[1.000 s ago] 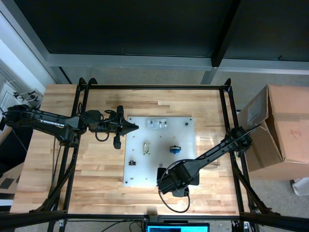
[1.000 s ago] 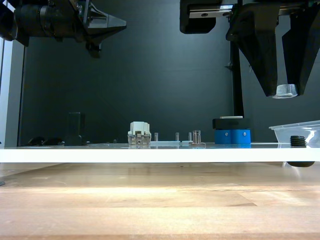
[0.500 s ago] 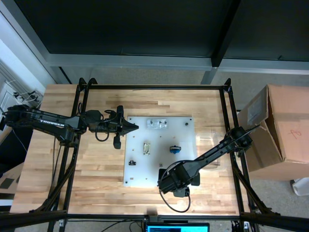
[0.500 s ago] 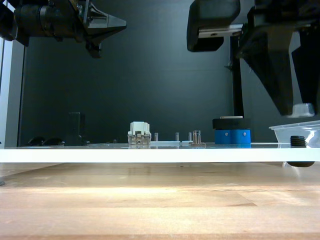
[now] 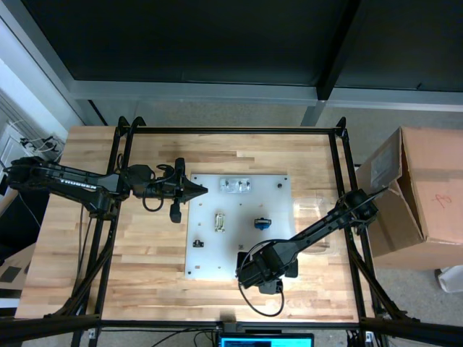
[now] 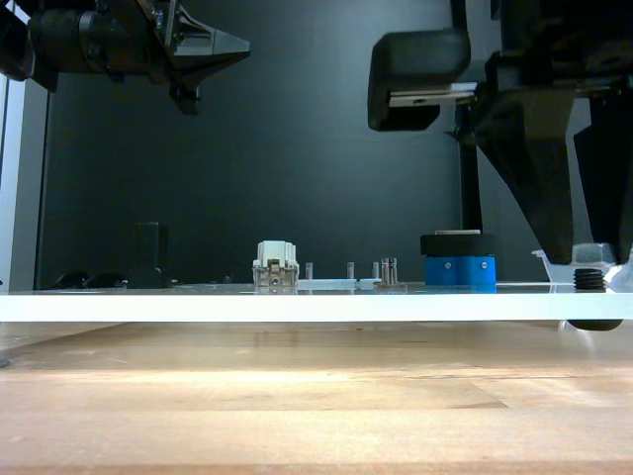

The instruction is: Pick the M12 nut and place it on its threads and fasten

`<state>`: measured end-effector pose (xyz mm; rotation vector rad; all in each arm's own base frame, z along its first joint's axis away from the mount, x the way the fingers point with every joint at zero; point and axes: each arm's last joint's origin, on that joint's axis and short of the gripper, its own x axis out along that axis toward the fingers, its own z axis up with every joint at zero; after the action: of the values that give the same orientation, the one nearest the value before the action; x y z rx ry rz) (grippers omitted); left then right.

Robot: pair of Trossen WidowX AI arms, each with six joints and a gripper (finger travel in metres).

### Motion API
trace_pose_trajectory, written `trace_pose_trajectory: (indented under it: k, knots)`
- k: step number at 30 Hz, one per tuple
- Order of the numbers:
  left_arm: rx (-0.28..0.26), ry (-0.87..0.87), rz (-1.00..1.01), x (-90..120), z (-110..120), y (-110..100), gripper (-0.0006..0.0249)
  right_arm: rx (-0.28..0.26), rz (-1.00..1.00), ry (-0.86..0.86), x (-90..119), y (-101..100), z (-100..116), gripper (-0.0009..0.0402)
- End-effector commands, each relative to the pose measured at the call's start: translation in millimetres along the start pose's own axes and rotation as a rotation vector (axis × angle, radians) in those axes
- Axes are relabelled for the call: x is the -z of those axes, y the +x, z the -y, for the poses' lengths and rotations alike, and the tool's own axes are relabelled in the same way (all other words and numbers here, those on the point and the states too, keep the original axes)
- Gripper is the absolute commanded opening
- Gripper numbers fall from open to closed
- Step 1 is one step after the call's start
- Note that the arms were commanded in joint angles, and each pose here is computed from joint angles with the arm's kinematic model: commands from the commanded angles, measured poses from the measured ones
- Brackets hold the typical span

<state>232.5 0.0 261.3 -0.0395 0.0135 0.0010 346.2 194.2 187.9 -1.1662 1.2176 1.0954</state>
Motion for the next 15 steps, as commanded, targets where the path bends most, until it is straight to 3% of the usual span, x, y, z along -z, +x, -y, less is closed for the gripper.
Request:
trace_pose_trajectory:
  k: [1,15]
  knots:
    - [0.000,0.000,0.000,0.0,0.0,0.1,0.0000,0.003,0.001,0.001,0.0,3.3,-0.4,0.0008]
    - [0.000,0.000,0.000,0.0,0.0,0.1,0.0000,0.013,0.009,0.006,-0.1,8.1,-0.6,0.0008]
